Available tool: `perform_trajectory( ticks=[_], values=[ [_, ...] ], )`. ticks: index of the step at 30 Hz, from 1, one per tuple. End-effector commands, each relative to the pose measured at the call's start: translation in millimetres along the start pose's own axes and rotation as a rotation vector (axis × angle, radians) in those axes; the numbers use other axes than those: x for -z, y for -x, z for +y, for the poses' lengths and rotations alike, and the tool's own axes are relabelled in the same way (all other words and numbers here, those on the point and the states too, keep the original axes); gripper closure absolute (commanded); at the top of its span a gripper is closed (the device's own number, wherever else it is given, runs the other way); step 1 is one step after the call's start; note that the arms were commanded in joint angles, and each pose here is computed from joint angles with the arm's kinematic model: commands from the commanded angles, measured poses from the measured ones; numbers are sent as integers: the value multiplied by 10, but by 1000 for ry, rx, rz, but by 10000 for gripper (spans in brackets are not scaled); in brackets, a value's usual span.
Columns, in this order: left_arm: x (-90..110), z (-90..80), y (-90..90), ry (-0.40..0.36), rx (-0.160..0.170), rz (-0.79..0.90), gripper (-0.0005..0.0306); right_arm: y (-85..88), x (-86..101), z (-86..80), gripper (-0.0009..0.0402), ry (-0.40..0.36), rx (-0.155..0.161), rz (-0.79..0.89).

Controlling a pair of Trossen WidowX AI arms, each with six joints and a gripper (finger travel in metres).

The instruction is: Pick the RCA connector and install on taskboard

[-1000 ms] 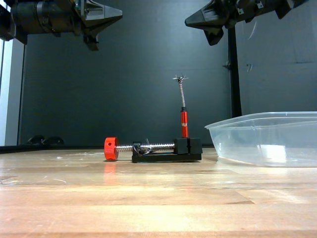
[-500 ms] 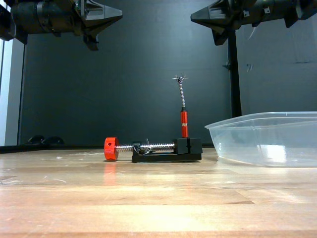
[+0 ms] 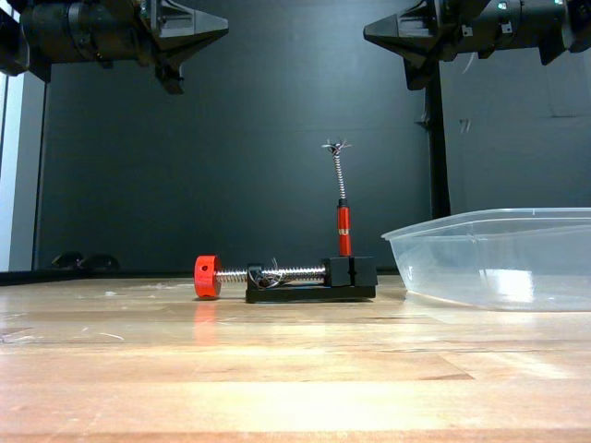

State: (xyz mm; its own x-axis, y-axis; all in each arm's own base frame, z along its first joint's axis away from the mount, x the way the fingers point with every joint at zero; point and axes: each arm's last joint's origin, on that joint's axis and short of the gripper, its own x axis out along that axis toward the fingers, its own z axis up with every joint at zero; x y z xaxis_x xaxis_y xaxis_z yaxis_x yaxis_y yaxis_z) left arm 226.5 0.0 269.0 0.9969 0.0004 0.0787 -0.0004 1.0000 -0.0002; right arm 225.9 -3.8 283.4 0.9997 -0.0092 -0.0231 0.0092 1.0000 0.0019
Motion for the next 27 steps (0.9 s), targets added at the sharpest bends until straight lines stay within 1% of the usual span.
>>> perform_trajectory(
  ticks=[1, 14, 15, 17, 25, 27],
  values=[
    [0, 1, 0, 0, 0, 0, 300, 4, -13, 0, 393, 3, 1, -15],
    [0, 1, 0, 0, 0, 0, 300, 12, -48, 0, 393, 2, 1, -50],
    [0, 0, 0, 0, 0, 0, 300, 12, -48, 0, 393, 1, 3, -51],
    [1, 0, -1, 0, 0, 0, 300, 12, -47, -3, 393, 0, 14, -50],
    [1, 0, -1, 0, 0, 0, 300, 15, -20, -2, 393, -8, 12, -42],
    [0, 0, 0, 0, 0, 0, 300, 19, -20, 0, 393, -7, 7, -44]
  ],
)
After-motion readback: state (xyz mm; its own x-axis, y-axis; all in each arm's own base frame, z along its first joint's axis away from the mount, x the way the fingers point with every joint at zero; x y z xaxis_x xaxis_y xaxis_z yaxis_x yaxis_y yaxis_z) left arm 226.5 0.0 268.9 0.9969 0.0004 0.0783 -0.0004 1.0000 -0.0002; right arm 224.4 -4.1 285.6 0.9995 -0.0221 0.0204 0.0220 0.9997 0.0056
